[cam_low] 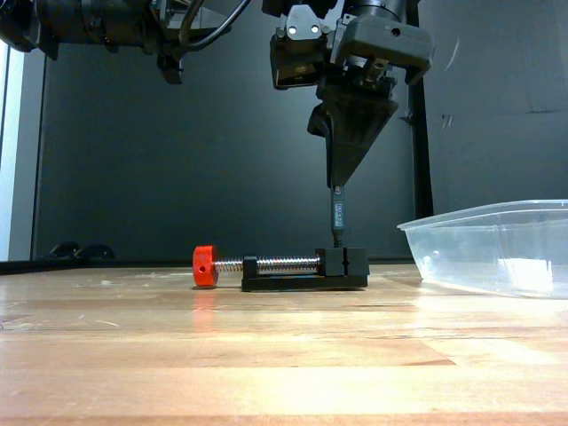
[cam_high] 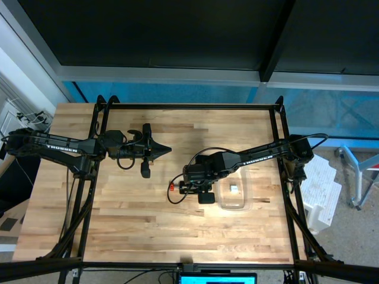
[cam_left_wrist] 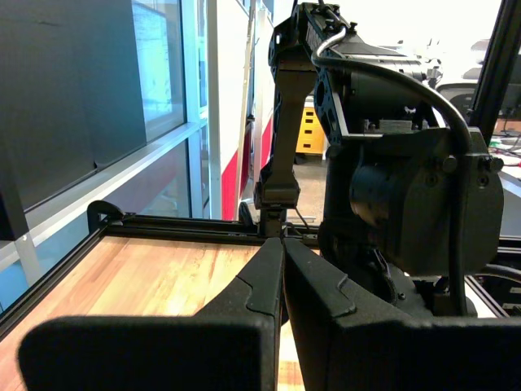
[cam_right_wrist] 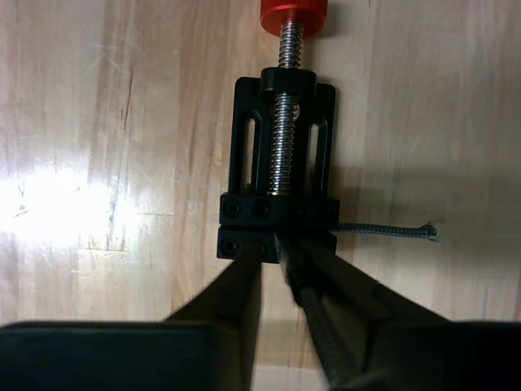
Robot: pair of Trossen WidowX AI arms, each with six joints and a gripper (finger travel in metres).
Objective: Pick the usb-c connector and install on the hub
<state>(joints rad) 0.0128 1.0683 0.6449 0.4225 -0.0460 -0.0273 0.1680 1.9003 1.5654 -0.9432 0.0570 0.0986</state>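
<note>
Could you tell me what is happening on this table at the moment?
The right gripper is shut on the usb-c connector, holding it upright with its lower end at the top of the hub, at the end away from the orange-red knob. Whether it is fully seated cannot be told. The left gripper hangs shut over the table's left side, away from the work. A clear tray sits to the hub's right.

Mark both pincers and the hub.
Hub point(cam_low: 306, 282): low view, black base.
Right pincer point(cam_low: 337, 185): low view, tips gripping connector point(cam_low: 337, 217) above hub.
Left pincer point(cam_high: 168, 149): high view, shut tips, parked left.
</note>
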